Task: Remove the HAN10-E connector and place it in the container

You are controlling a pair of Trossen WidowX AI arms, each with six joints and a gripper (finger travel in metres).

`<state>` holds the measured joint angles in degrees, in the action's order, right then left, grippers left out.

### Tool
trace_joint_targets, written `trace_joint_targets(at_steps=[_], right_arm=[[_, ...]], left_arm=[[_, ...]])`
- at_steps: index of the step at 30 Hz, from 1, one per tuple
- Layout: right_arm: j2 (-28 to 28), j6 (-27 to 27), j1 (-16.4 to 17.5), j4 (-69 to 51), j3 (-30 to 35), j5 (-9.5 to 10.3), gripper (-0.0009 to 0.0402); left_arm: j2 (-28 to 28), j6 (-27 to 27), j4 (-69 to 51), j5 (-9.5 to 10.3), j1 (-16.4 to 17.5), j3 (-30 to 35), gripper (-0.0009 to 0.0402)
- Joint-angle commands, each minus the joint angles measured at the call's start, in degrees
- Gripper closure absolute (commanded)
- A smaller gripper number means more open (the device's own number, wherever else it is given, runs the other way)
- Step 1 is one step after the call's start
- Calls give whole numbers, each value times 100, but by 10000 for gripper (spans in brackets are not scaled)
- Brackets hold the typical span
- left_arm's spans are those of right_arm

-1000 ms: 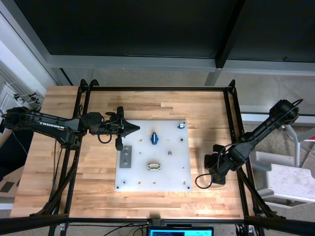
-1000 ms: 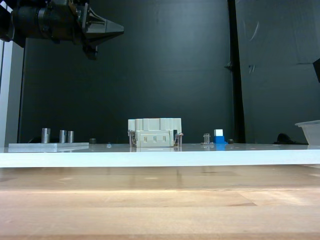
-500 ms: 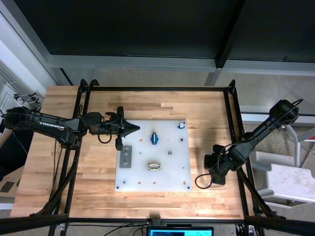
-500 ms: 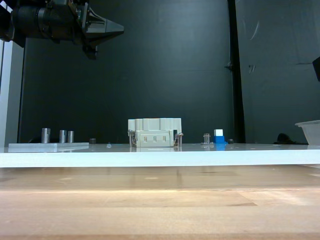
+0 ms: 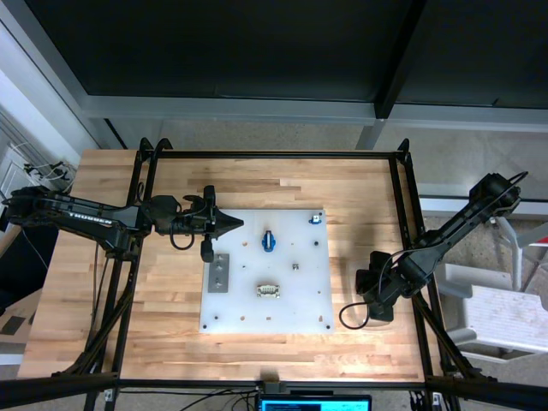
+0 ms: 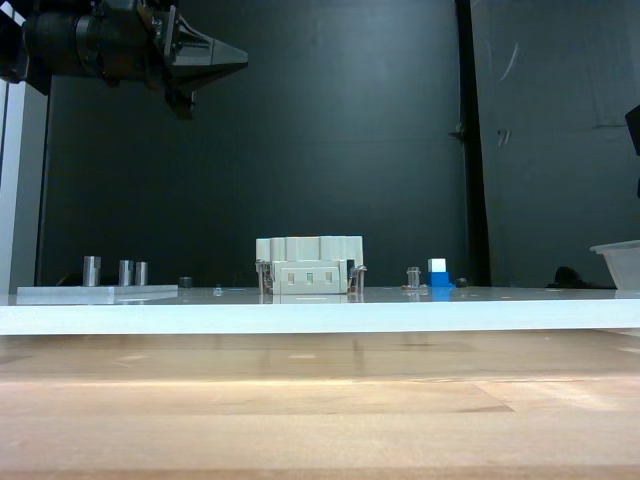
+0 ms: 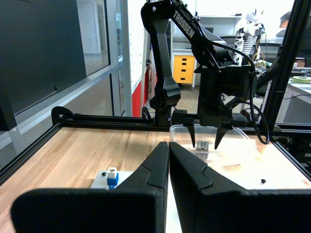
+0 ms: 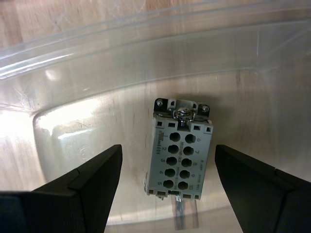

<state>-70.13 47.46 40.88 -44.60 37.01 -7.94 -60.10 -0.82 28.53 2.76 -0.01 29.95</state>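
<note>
HAN10-E connector (image 8: 181,148), ten-holed, occupies container (image 8: 97,73) under splayed right gripper (image 7: 204,144), closed left gripper (image 6: 235,57) aloft.

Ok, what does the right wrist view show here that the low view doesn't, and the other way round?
Only right wrist: the HAN10-E connector lying in the container, the right gripper open above it. Only low: the left gripper, shut, high over the left end of the white board, plus a pale housing and a blue part on that board. Both: the container, in the low view just a rim at the right edge.
</note>
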Motion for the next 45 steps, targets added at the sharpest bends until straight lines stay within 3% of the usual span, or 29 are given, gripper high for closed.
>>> trace_joint_targets(at_steps=[1, 22, 45], right_arm=[[98, 13, 0, -15, 4, 22, 134], [468, 22, -2, -1620, 1060, -2, 139], [553, 114, -2, -1880, 1187, -4, 139]], left_arm=[[0, 2, 2, 0, 2, 0, 393], [0, 2, 2, -2, 0, 0, 393], [0, 2, 2, 0, 2, 0, 393]])
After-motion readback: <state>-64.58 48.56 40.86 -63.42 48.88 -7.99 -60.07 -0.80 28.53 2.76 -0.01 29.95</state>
